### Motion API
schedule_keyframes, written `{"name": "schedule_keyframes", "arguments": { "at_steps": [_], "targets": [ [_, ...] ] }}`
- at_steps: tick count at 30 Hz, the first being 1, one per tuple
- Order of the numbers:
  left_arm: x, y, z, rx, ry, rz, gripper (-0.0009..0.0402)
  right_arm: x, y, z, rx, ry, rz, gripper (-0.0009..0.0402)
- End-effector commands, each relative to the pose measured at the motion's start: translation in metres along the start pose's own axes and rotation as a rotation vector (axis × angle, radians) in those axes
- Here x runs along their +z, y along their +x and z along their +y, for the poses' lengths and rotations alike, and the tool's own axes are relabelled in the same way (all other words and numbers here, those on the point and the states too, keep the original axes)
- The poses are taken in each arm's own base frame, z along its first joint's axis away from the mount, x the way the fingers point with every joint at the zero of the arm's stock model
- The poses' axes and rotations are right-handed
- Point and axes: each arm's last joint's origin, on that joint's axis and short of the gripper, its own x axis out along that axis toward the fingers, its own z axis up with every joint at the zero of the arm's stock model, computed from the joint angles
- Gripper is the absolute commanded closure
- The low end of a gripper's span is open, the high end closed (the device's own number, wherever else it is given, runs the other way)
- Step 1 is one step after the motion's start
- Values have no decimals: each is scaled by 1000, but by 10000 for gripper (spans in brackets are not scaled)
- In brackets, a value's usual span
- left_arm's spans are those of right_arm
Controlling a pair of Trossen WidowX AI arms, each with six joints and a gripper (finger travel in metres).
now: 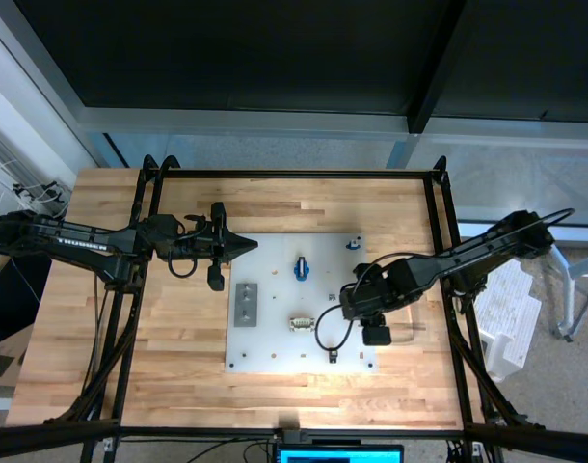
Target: Pick the HAN10E connector and install on the hub
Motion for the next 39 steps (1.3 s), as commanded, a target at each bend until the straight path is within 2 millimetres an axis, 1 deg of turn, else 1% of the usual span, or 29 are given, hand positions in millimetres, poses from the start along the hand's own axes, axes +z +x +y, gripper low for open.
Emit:
{"name": "schedule_keyframes", "arguments": {
  "at_steps": [1, 6, 9, 14, 17, 21, 26, 29, 39],
  "targets": [
    [0, 0, 0, 0, 0, 0, 392, 11, 5, 4, -2, -3, 7, 254],
    [0, 0, 0, 0, 0, 0, 392, 32, 17, 11, -8, -3, 25, 216],
    [0, 0, 0, 0, 0, 0, 392, 48, 23, 16, -7, -2, 25, 191],
    [0, 0, 0, 0, 0, 0, 392, 75, 30, 25, -4, -1, 12, 143],
    [0, 0, 0, 0, 0, 0, 392, 90, 33, 29, -9, 0, -3, 124],
    [0, 0, 0, 0, 0, 0, 392, 109, 35, 34, -17, 3, -34, 122],
    [0, 0, 0, 0, 0, 0, 392, 124, 36, 39, -8, 13, -63, 133],
    [0, 0, 0, 0, 0, 0, 392, 127, 37, 40, -9, 12, -61, 137],
    [0, 0, 0, 0, 0, 0, 392, 126, 38, 40, -11, 22, -53, 138]
  ]
}}
